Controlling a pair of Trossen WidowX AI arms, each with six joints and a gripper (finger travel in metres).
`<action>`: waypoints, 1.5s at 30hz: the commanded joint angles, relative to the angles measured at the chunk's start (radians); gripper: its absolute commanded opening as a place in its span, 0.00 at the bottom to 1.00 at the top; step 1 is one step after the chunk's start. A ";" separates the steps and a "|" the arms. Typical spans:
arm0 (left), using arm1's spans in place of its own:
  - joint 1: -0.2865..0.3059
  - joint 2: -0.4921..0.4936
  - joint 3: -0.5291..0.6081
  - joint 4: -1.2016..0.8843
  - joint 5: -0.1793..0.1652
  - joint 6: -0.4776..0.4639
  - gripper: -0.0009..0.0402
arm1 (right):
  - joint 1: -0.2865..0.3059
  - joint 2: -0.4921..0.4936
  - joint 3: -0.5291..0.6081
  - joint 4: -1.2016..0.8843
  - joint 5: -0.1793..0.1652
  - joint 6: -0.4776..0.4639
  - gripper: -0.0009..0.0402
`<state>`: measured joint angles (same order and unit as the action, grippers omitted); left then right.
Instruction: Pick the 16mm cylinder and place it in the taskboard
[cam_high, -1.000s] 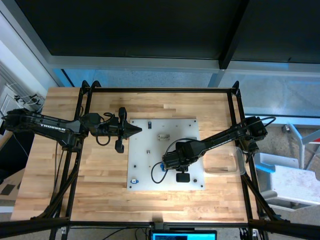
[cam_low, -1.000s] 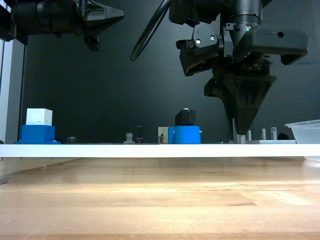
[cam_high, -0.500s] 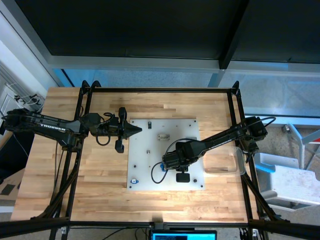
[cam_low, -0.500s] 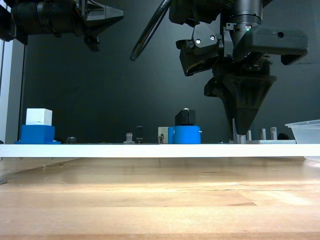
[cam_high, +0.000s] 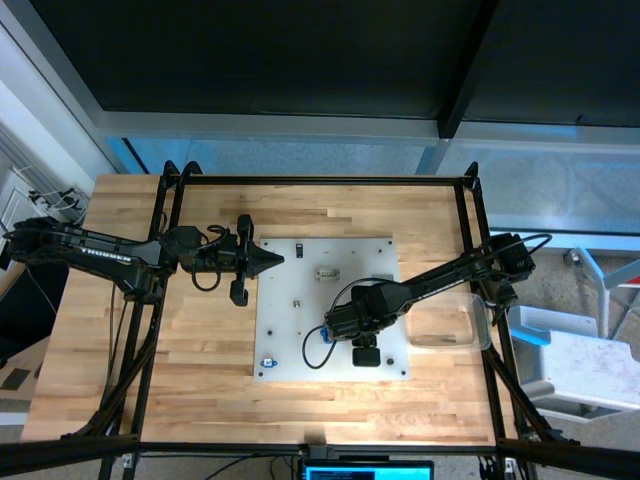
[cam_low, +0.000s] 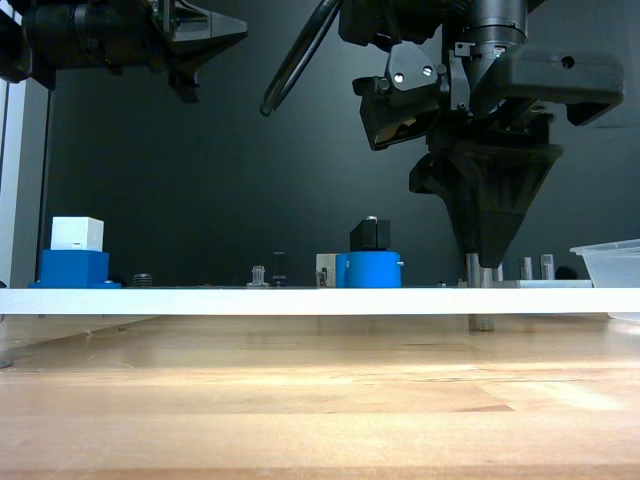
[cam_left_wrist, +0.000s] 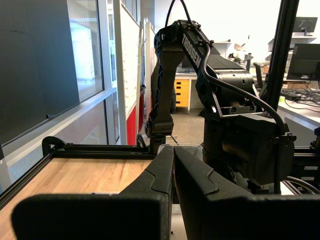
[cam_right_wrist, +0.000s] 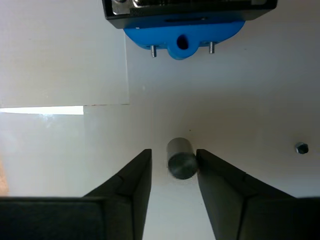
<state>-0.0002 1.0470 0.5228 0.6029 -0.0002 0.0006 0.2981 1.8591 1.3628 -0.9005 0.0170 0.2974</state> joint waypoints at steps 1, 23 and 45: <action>0.000 0.000 0.000 0.000 0.000 0.000 0.02 | 0.002 -0.001 0.001 -0.004 0.008 0.000 0.39; 0.000 0.000 0.000 0.000 0.000 0.000 0.02 | 0.003 -0.087 0.001 -0.080 0.019 -0.011 0.47; 0.000 0.000 0.000 0.000 0.000 0.000 0.02 | 0.003 -0.217 0.001 -0.109 0.018 -0.011 0.47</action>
